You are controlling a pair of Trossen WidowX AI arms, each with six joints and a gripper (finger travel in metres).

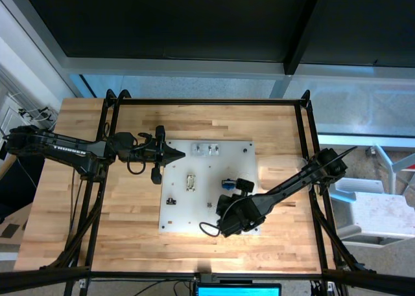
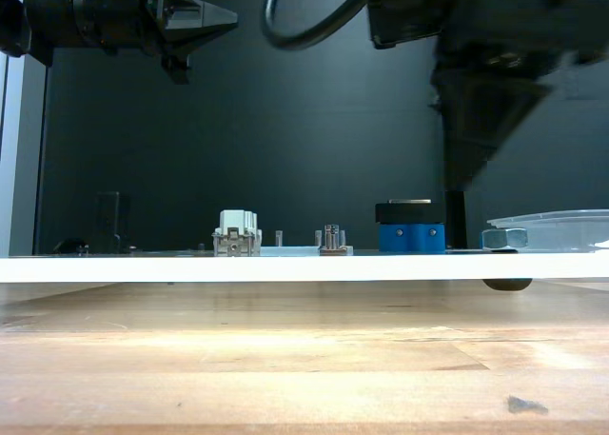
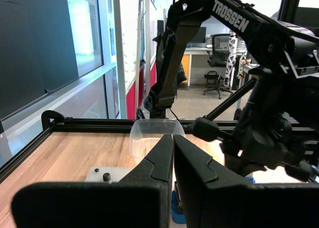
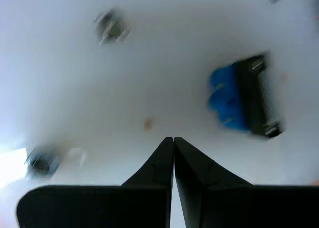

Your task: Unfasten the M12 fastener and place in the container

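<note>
Hovers over the white board (image 1: 178, 218) near the blue block (image 4: 234, 96) with the right end effector (image 4: 173, 140) pressed together, pinching nothing. Leaves the silver nut (image 2: 504, 237) at the board's near right edge, in front of the container (image 2: 561, 221), probably on its stud. Holds the left end effector (image 3: 173, 150) pressed together too, raised above the board's far left edge.

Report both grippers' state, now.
Left gripper: fingers closed, empty, raised over the white board's far left part.
Right gripper: fingers closed, empty, above the board beside the blue block.
</note>
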